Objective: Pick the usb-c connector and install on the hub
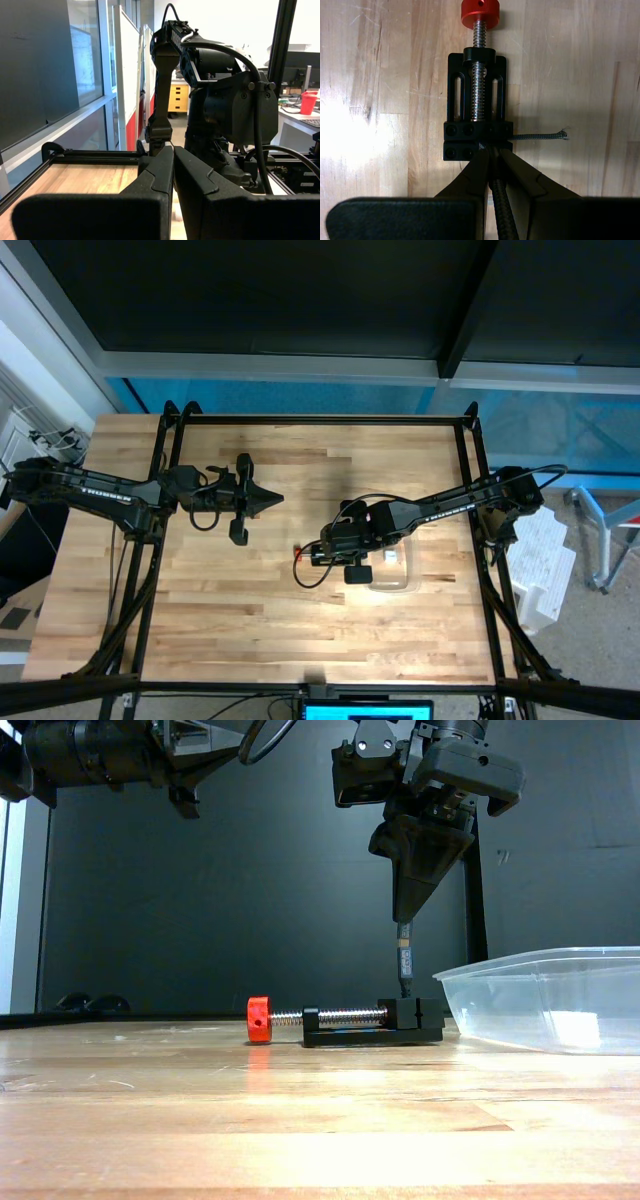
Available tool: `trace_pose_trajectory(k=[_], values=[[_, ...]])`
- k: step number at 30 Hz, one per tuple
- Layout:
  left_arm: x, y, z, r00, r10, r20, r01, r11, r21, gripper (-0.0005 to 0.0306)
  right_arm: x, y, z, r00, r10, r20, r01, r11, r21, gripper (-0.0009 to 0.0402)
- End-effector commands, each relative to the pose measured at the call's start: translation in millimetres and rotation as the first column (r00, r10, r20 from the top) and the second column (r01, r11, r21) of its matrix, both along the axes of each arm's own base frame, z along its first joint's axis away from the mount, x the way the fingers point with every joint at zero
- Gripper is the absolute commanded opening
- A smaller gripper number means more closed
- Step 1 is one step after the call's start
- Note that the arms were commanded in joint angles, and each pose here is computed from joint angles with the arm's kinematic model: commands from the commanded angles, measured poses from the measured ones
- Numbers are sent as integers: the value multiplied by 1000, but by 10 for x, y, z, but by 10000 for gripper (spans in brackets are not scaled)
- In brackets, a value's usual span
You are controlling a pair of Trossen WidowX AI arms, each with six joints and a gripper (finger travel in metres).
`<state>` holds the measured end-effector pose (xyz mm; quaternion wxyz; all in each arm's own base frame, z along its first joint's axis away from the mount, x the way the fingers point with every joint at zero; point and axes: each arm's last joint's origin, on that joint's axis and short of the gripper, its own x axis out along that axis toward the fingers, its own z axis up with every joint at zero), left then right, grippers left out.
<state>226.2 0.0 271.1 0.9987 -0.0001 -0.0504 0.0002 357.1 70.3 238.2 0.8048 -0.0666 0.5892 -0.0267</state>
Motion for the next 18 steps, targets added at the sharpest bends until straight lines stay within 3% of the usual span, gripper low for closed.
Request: trace_pose_trajectory(k=[1, 4, 18], values=[[1, 1, 1, 1000, 0, 1, 0, 1000, 0, 0, -8, 1, -12, 1000, -2, -7, 2, 1000, 5, 0], [1, 1, 1, 1000, 0, 0, 0, 1000, 0, 0, -10, 5, -17, 1000, -5, -10, 5, 1000, 22, 0], [1, 1, 1, 1000, 0, 1, 0, 1000, 0, 0, -5, 4, -69, 1000, -6, 3, 6, 1000, 22, 0]])
